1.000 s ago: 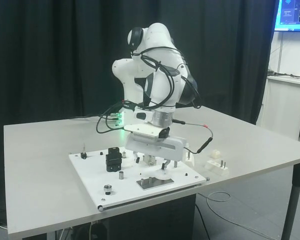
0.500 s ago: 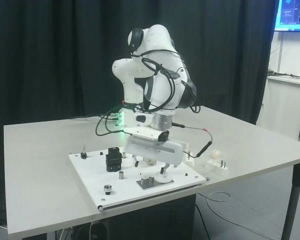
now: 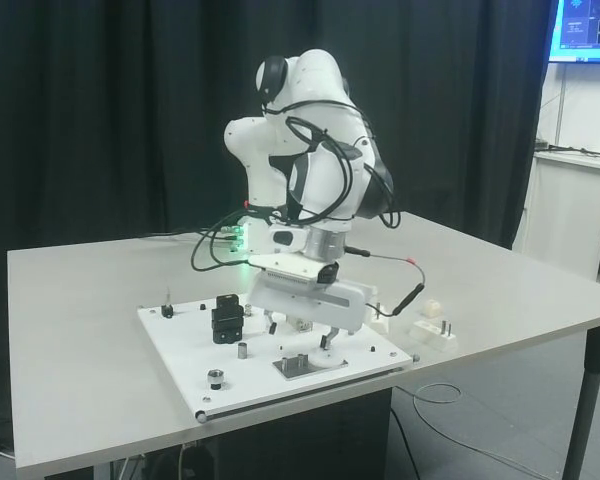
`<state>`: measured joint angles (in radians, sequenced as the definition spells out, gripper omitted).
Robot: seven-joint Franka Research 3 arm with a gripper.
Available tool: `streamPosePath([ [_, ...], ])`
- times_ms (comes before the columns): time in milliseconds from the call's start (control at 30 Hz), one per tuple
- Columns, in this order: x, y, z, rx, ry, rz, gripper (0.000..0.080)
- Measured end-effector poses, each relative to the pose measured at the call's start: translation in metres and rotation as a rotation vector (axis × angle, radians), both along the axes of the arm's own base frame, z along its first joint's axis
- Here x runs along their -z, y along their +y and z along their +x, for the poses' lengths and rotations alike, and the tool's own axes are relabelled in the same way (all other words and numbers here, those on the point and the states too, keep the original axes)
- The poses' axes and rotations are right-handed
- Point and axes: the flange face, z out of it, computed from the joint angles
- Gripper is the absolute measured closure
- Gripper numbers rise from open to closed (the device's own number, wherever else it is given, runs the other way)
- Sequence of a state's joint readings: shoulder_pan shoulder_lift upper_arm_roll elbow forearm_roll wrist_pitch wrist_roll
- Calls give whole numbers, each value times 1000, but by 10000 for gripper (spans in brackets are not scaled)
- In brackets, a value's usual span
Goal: Insert large gear.
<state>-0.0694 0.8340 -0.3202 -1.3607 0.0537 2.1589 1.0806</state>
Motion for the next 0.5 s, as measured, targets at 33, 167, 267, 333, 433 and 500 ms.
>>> streamPosePath([
  [33, -1, 1, 0, -4, 2, -3, 3],
  [167, -6, 5, 1, -23, 8, -15, 3],
  [267, -10, 9, 3, -32, 6, -16, 3],
  [333, -11, 11, 4, -39, 4, -14, 3],
  [433, -13, 16, 6, -58, 2, -7, 3],
  [500, -13, 20, 7, -72, 1, -3, 3],
])
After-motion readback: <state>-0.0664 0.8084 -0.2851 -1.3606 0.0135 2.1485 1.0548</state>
